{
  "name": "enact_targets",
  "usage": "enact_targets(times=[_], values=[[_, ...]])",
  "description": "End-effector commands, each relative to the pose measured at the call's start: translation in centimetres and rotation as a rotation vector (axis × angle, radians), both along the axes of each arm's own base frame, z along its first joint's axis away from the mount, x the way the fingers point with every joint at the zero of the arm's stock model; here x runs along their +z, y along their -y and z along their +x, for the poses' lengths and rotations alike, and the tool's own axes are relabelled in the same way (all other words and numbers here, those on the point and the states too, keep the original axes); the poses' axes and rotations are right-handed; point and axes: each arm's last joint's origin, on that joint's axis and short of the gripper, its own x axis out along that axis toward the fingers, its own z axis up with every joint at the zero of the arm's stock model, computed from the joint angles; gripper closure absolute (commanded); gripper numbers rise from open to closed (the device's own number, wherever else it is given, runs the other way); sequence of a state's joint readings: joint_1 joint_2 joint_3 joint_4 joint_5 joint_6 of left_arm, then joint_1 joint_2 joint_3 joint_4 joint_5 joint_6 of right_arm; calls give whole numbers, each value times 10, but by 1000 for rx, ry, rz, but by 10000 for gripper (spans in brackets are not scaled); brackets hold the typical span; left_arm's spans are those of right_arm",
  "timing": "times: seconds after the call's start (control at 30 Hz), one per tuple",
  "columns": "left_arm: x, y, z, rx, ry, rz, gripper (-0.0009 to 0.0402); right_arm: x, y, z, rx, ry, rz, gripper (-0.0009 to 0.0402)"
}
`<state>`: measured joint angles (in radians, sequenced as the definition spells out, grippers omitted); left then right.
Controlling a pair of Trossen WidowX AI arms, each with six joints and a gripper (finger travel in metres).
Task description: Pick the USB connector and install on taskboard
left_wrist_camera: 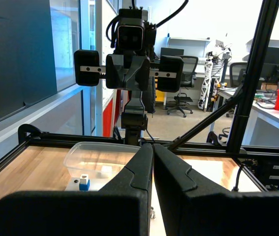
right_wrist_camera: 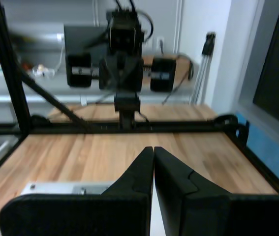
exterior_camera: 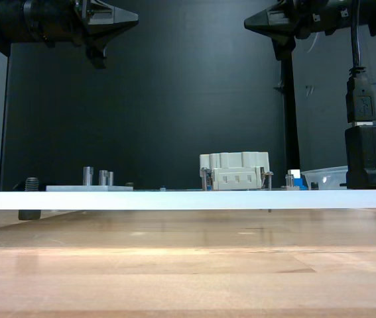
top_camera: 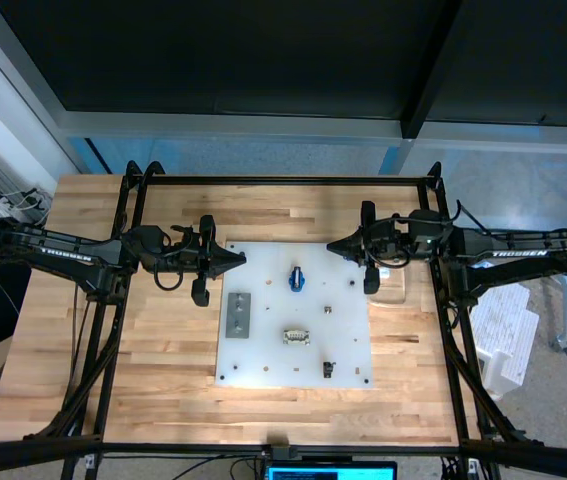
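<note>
The left hand (top_camera: pixel 238 257) is held well above the table (top_camera: pixel 83 330), just over the far left edge of the taskboard (top_camera: pixel 263 362), and is pointed inward to the right. Its fingers (left_wrist_camera: pixel 139 167) are clenched flat against each other and nothing is gripped between them.

The taskboard itself is laid flat in the middle of the table. On its left side a grey block (top_camera: pixel 238 313) is mounted. A bit further right, a blue connector (top_camera: pixel 296 278) is set toward the far side, and a silver connector (top_camera: pixel 297 337) is placed nearer, about mid-board.

The USB connector (exterior_camera: pixel 360 99) is found at the near right part of the board. It's stood upright right on top of the black socket (exterior_camera: pixel 368 162), touching it, and its cable is run straight up out of the low view. No hand is anywhere near it.

The right hand (top_camera: pixel 331 245) is parked up high too, over the far right part of the board, and is aimed left toward the other hand. It's clenched shut and empty as well. Just past the board's right edge, a clear tray (top_camera: pixel 393 288) is sat on the table under that arm.
</note>
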<state>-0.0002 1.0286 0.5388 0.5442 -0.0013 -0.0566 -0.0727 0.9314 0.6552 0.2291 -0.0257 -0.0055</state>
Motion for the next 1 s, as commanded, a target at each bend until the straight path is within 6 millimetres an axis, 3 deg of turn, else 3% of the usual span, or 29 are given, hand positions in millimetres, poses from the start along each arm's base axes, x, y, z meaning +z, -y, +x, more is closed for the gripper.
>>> enact_targets(times=[0.03,0.53,1.0], values=[[0,0,0,0,0,0,393,-5,0,-1,-2,60,19,393],[0,0,0,0,0,0,393,-27,-1,-3,46,75,65,393],[0,0,0,0,0,0,393,-22,-2,-3,52,69,89,393]])
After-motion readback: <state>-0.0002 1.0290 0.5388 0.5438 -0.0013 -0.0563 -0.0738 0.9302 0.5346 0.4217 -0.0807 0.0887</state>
